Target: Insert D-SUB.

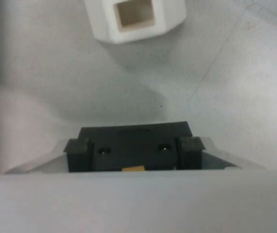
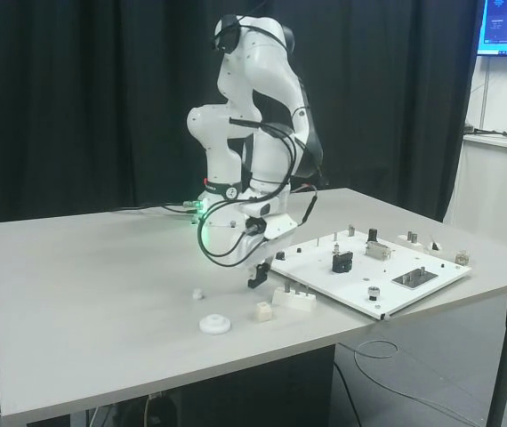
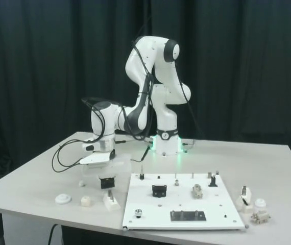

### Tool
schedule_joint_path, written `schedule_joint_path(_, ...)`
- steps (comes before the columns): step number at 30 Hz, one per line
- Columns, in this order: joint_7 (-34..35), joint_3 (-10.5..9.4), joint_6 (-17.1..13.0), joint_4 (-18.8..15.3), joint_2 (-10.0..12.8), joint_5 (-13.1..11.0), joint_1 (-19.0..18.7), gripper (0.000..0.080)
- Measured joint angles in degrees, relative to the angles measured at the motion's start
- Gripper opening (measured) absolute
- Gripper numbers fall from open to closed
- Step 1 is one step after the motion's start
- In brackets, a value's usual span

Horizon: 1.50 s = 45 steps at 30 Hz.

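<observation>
A white robot arm [image 3: 150, 97] stands on a grey table [image 2: 93, 267]. Its gripper [image 2: 255, 275] hangs low over the bare tabletop, just off the near corner of a white board [image 3: 186, 204] that carries small fixtures. The jaws are clenched on a black plug [image 1: 133, 148], which looks like the D-SUB connector. In the wrist view the plug sits squarely between the two black fingertips [image 1: 77, 154], one at each end of its body, with two small screws on its face and a bit of it poking out below. From the room views the plug points down, clear of the table and touching nothing.

The task appears to be in its early-to-middle part. The pick-up looks done, since the plug is off the table and held. The insertion is not yet done: the plug is beside the board, not over it, and no socket is under the jaws. A dark slot plate [image 3: 188, 215] lies near the board's front edge, well apart from the gripper; whether that is the matching socket cannot be told.

Loose white parts lie on the table near the gripper: a hexagonal block [image 1: 136, 18] with a square hole, a round disc [image 2: 214, 325] and a block with pins [image 2: 293, 298].
</observation>
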State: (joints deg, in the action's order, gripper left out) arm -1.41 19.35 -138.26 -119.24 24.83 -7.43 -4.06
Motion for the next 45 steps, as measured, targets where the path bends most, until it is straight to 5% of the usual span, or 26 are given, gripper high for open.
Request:
schedule_joint_path(13,0.0,0.58,5.9,2.9,-1.4,0.1,0.0,0.0383)
schedule_joint_path(45,2.7,0.58,6.3,3.2,-2.4,-0.1,-0.6,0.0383)
